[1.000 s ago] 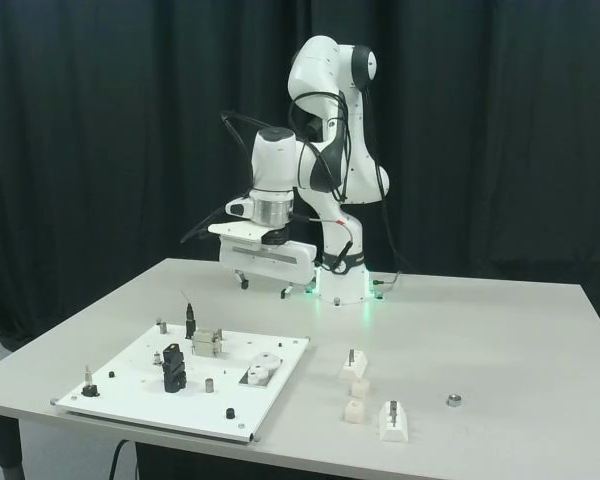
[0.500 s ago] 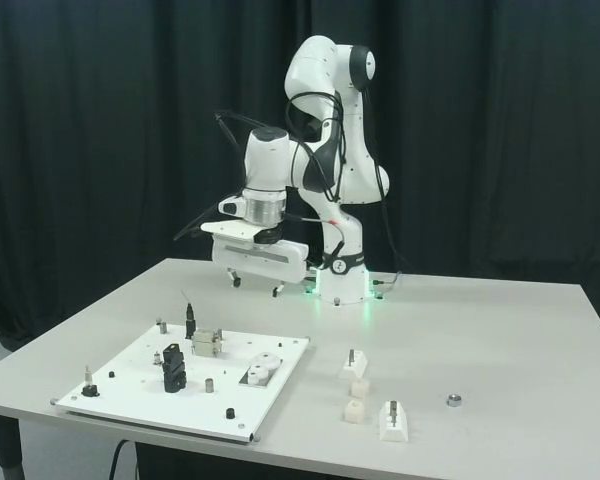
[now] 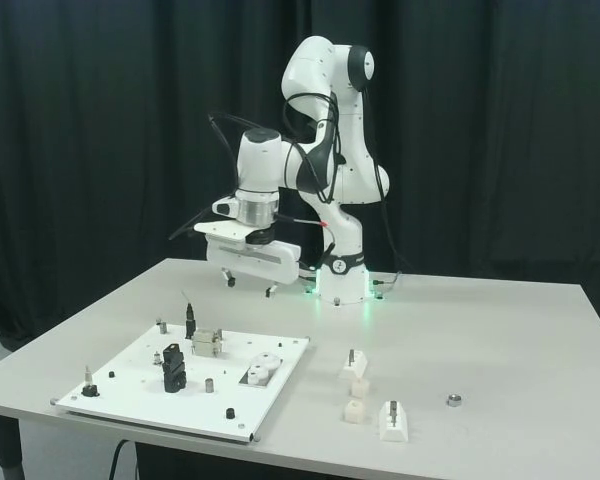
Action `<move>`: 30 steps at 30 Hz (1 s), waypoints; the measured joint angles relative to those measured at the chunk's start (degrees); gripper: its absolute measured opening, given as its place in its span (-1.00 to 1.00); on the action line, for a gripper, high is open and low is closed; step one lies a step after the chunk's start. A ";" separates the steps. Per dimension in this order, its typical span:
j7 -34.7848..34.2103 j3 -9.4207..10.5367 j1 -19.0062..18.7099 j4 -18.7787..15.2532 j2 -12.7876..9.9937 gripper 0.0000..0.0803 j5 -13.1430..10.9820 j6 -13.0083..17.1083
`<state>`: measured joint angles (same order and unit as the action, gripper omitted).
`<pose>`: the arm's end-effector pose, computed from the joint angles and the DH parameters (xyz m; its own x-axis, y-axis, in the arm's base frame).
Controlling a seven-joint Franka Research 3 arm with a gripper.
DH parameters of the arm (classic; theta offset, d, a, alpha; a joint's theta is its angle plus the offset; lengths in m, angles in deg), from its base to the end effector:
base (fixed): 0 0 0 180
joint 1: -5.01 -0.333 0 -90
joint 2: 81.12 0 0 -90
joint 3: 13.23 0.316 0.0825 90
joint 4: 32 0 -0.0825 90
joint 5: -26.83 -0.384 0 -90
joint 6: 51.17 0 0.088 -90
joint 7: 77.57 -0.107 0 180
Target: Pick square peg 2.
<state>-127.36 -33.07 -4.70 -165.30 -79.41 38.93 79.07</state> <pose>0.4921 -0.0933 0.3486 0.6181 -0.7810 0.0896 -0.7851 -0.6074 0.1211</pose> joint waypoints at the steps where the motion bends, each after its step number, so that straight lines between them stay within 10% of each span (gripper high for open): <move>1: 0.00 0.00 0.03 0.00 0.00 0.99 0.00 0.04; 30: 2.90 1.85 -0.65 0.86 0.21 0.99 -0.54 0.99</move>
<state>-124.46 -31.22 -5.35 -164.43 -79.20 38.39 80.07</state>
